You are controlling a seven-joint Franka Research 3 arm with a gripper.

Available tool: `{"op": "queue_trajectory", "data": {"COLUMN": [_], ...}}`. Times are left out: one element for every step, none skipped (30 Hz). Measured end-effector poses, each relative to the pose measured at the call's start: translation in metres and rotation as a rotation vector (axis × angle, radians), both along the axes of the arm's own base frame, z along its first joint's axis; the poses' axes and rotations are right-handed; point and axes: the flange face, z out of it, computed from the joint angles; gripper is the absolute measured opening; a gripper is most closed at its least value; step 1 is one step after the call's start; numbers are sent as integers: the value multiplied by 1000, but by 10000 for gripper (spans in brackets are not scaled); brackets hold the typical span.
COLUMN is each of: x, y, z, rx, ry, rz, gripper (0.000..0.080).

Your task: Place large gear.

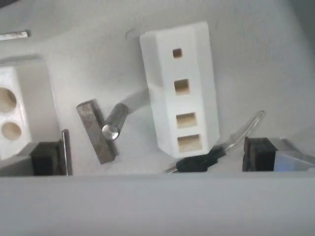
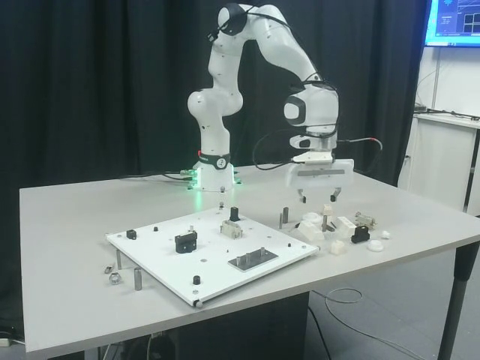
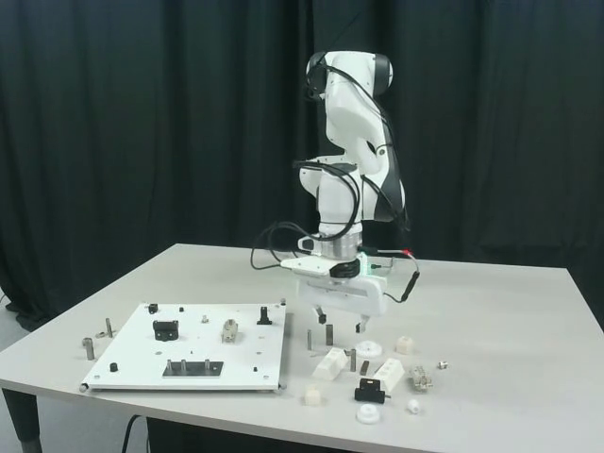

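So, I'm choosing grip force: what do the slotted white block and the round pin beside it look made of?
The white block looks like matte plastic, possibly printed: dull, even surface with crisp square slots. The round pin seems to be bare polished metal, given the bright glint on its end face. Neither is certain from looks alone.

- The first room view stands off a table (image 2: 67, 225) corner, looking across at the arm (image 2: 247, 82) from one side.
- The second room view faces the table's long edge, farther back.
- The wrist view looks down, close above a white slotted block (image 1: 182, 93).
- Both room views share the white board (image 3: 226, 363).
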Motion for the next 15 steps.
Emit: {"op": "queue_trajectory", "data": {"x": [1, 3, 4, 6, 7, 8, 9, 10, 12, 12, 13, 14, 15, 16, 16], "y": [-1, -1, -2, -2, -3, -3, -4, -4, -5, -5, -5, -6, -6, -6, -7], "z": [2, 4, 6, 8, 10, 11, 13, 14, 16, 17, 18, 20, 21, 22, 23], "rx": [-2, -4, -6, -9, -11, -15, -18, -21, -23, -25, -27, -28, -29, -30, -30], "ry": [2, 4, 5, 7, 9, 10, 13, 15, 17, 19, 21, 23, 24, 25, 26], "rz": [8, 15, 23, 29, 35, 42, 49, 57, 66, 76, 86, 96, 104, 111, 117], "gripper": [800, 800, 800, 800, 800, 800, 800, 800, 800, 800, 800, 800, 800, 800, 800]}}
